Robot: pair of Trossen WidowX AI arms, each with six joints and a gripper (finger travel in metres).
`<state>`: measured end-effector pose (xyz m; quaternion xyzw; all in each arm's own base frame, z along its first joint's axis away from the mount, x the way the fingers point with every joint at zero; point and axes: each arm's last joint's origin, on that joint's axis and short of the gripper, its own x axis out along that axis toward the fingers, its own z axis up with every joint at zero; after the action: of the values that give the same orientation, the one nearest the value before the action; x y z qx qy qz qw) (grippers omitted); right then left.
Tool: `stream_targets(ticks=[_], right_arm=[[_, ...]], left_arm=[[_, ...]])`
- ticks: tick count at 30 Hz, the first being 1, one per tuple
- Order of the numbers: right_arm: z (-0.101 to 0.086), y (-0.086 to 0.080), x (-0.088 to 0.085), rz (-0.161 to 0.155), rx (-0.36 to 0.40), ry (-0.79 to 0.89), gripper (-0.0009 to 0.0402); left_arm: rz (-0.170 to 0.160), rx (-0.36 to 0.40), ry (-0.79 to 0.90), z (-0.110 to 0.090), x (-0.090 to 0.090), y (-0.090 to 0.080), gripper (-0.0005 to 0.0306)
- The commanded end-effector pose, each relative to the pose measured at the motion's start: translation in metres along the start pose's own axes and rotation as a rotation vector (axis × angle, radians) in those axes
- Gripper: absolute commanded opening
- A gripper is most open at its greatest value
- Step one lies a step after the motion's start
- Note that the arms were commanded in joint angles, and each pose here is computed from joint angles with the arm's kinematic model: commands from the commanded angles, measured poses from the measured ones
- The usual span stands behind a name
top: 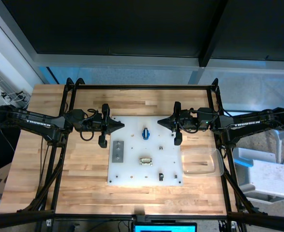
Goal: Pick the 16mm bar from the taskboard and place it in the container
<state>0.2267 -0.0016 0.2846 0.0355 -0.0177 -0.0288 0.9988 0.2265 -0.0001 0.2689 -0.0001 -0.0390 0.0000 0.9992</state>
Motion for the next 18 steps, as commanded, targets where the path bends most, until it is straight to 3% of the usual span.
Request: stream_targets(ticks=[1,13,18], right_arm=[[0.0,0.0,0.0001,0.0,0.0,0.0,0.0],[-0.0014,0.0,0.0001,0.001,0.024,0.015,0.0],[-0.0013,0.0002,0.0016,-0.007,0.014,0.137,0.0]], left_arm=[[0.0,0.0,-0.001,0.0002,0.0,0.0001,0.0],[0.001,0.0,-0.001,0.0002,0.0,0.0002,0.0],[0.0,0.0,-0.001,0.0002,0.0,0.0001,0.0]])
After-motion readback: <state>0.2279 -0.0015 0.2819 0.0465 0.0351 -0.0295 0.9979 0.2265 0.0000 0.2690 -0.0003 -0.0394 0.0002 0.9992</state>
